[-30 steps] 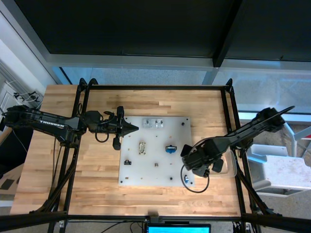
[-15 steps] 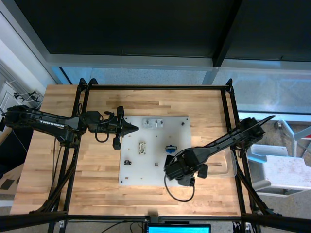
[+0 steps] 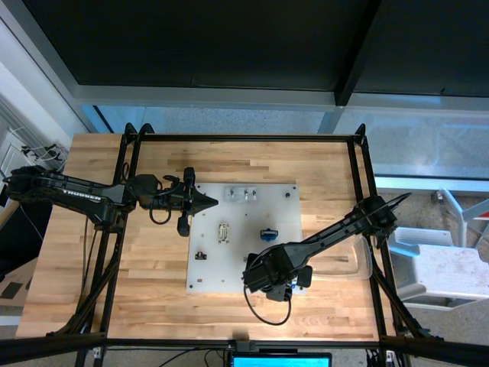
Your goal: Pick the M12 fastener and fasten on the M12 threads
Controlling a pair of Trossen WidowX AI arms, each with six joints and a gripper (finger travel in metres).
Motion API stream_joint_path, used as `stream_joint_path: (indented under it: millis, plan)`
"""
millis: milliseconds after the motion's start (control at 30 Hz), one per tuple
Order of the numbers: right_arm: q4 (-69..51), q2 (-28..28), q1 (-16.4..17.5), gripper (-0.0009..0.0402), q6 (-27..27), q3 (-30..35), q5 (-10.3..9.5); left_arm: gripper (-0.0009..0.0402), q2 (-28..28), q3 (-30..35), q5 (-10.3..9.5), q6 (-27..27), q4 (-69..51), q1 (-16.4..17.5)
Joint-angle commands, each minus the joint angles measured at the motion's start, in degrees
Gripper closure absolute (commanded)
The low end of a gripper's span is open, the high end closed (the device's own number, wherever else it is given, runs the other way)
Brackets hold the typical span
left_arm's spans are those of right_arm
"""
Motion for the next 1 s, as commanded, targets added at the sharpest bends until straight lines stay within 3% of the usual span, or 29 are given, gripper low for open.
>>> stream_joint_path:
  millis: [33, 1000]
  plan:
    - [1.4, 0.8, 0.0, 0.0370, 0.0, 0.0, 0.02, 0.0393, 0.0, 0.0, 0.00, 0.0, 0.0, 0.0]
    - [5.5, 4.9, 0.7, 0.0370, 0.1, 0.7, 0.02, 0.0393, 0.0, 0.0, 0.00, 0.0, 0.0, 0.0]
